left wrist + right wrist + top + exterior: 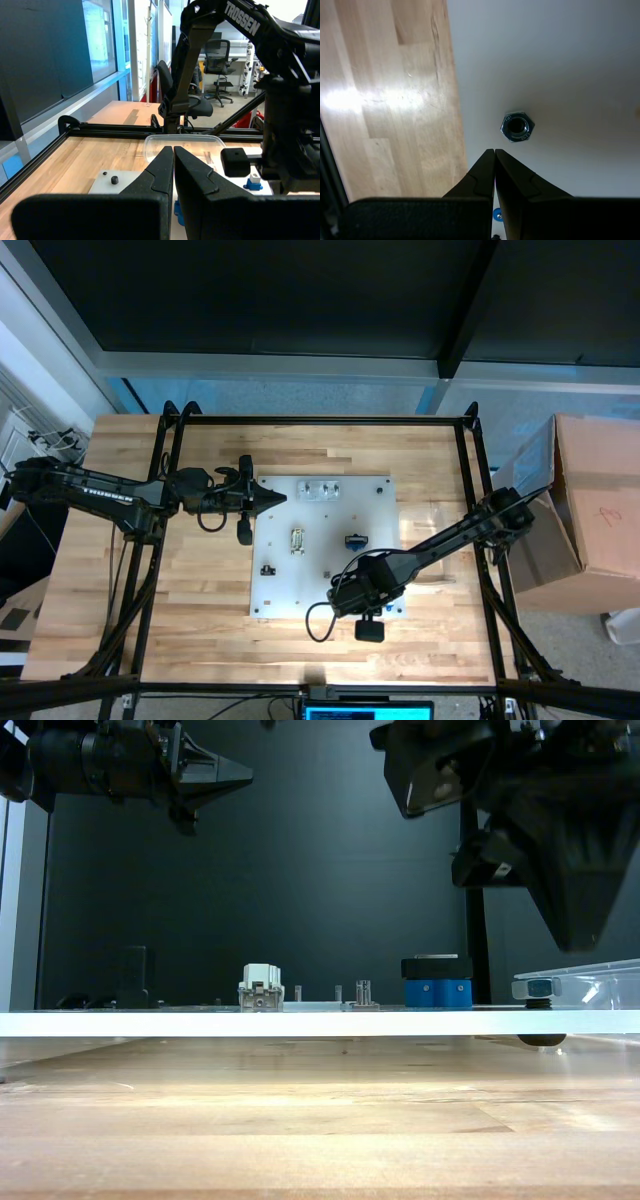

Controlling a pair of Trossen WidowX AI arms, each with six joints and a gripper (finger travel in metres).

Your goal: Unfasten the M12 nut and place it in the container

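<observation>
The small silver nut (pixel 537 988) sits on top of its black stud (pixel 541 1004) at the board's near right edge. From above, the nut (pixel 517 126) lies flat on the white board (pixel 560 65) with the dark stud end in its bore. My right gripper (pixel 494 150) hangs above and just beside it, shut with nothing between its fingers. In the low view the right gripper (pixel 583 938) is well clear of the nut. My left gripper (pixel 272 498) hovers over the board's far left edge, shut and empty. The clear container (pixel 184 143) stands right of the board.
On the white board (pixel 300 580) stand a blue block with a black cap (pixel 437 982), a grey connector (pixel 260 990) and a silver post (pixel 362 992). A black post (pixel 114 179) sits at the board's corner. A black frame (pixel 320 421) rings the wooden table. A cardboard box (pixel 590 510) is at the right.
</observation>
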